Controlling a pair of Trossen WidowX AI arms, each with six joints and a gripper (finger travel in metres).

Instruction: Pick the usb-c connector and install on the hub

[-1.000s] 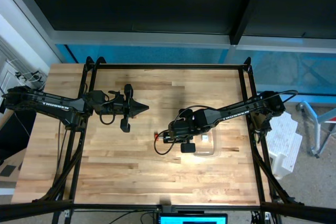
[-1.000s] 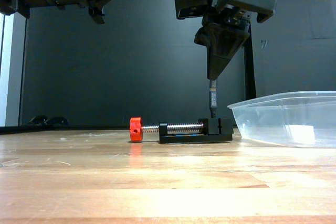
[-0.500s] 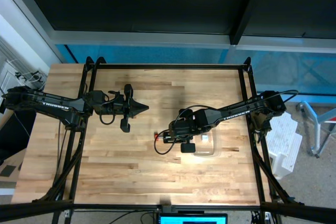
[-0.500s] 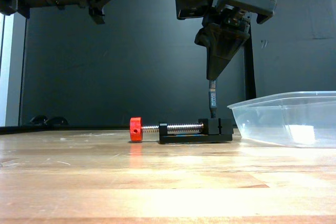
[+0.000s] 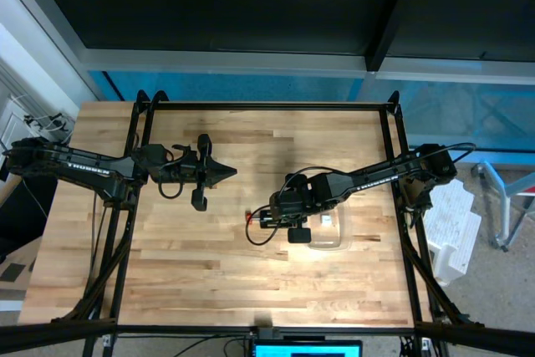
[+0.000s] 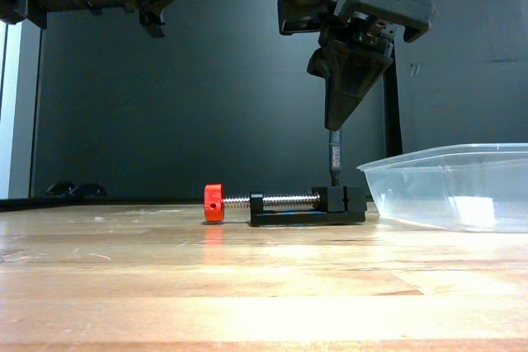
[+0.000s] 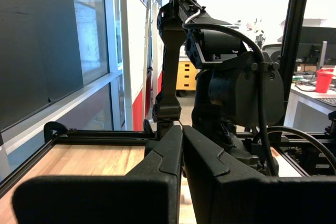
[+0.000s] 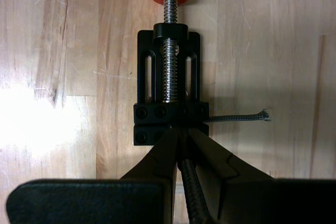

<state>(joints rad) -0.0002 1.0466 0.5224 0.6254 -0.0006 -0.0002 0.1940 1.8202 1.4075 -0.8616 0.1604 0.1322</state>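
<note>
The hub (image 6: pixel 297 205) is a small black block with a threaded screw and a red-orange tip (image 6: pixel 214 203), lying on the wooden table; it also shows in the high view (image 5: pixel 261 220) and the right wrist view (image 8: pixel 168 98). My right gripper (image 6: pixel 337 128) points straight down over the hub's right end, shut on the usb-c connector (image 6: pixel 334 158). The connector hangs upright and its lower tip meets the top of the hub's block. Its braided cable (image 8: pixel 190 184) runs up between the fingers. My left gripper (image 5: pixel 230 172) hovers shut and empty, well left of the hub.
A clear plastic tray (image 6: pixel 445 187) stands on the table just right of the hub, holding a small white item. A loose braided cable end (image 8: pixel 236 117) lies beside the hub's block. Black frame rails border the table.
The right gripper has risen very slightly, with the connector's tip staying at the hub's block. The left arm has not moved.
</note>
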